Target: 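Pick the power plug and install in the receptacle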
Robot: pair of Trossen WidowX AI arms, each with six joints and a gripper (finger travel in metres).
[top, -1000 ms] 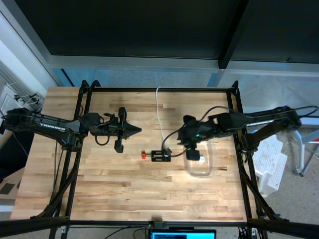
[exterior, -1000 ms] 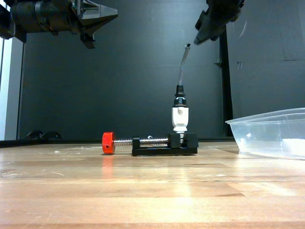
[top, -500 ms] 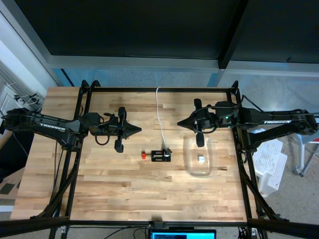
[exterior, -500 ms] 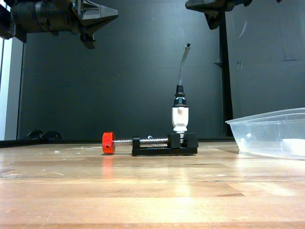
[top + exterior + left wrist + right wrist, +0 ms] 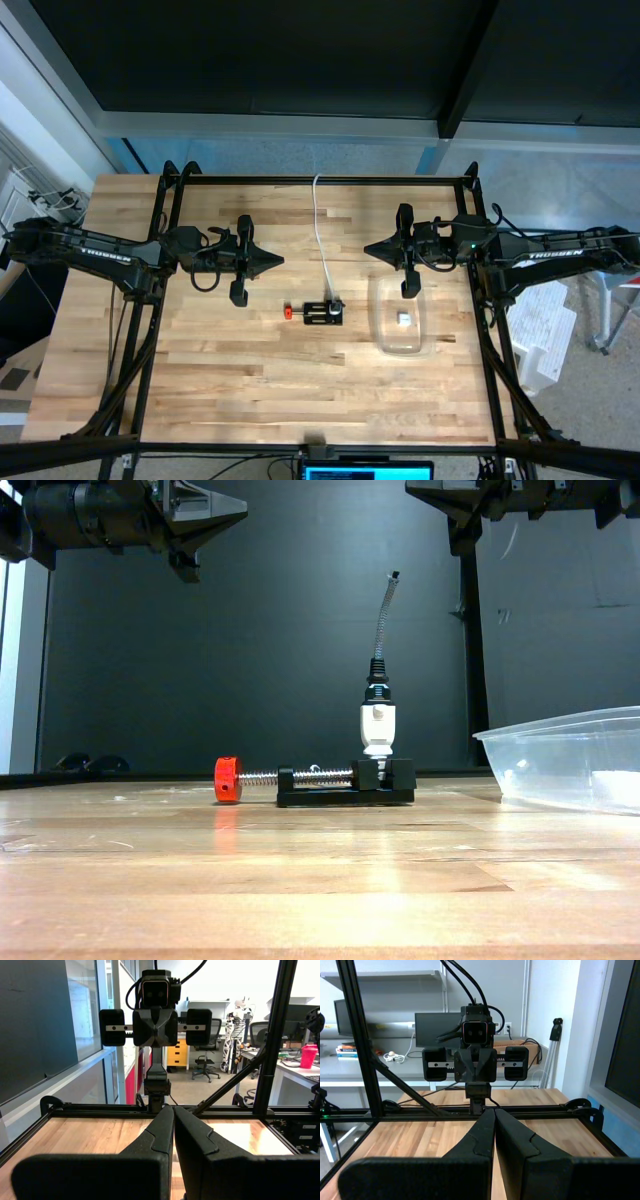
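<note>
The power plug (image 5: 376,692) stands upright in the white receptacle (image 5: 377,730), its thin cord (image 5: 382,625) curving up free. The receptacle sits in the small black vise (image 5: 345,780) with a red-orange knob (image 5: 228,779); from above the vise (image 5: 322,313) lies mid-table at the end of the white cable (image 5: 321,230). My right gripper (image 5: 368,248) hovers shut and empty, high and to the right of the vise. My left gripper (image 5: 279,262) hangs shut and empty to the vise's upper left. The wrist views show both pairs of fingers pressed together, left (image 5: 173,1110) and right (image 5: 495,1112).
A clear plastic tray (image 5: 385,335) lies right of the vise, with a tiny white block (image 5: 403,319) in it. A black frame (image 5: 320,180) borders the wooden table. The two arms face each other across the middle.
My right arm has drawn back from over the vise and tray, rising and levelling out to the right with nothing in it. The plug stays in the receptacle. The left arm is still.
</note>
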